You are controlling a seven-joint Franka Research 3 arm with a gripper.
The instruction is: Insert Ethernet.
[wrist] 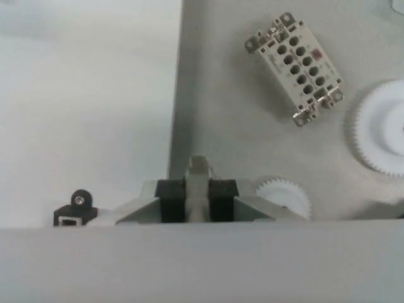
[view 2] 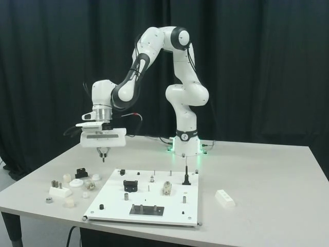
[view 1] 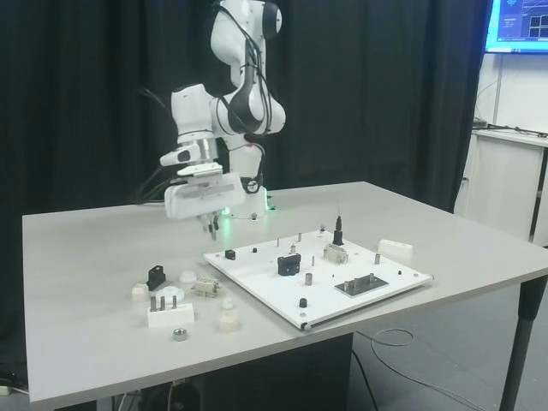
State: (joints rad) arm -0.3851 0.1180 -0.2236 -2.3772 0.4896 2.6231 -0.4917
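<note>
Fingers (wrist: 197, 189) clamped on Ethernet plug (wrist: 198, 165).

Black pleated curtains (view 2: 257, 62) hang behind the flat grey tabletop (view 2: 267, 170); a white cabinet (view 1: 505, 175) and a wall-mounted screen (view 1: 518, 26) stand far right.

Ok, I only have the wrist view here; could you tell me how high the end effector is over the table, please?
Observer: The end effector hangs well above the table, touching nothing.
Operator: Thanks. It grips the plug here; is it over the white board?
Observer: No, just off the white board, beside its far corner.
Operator: Anything past the board's other side?
Observer: A small white block lies alone there.
</note>
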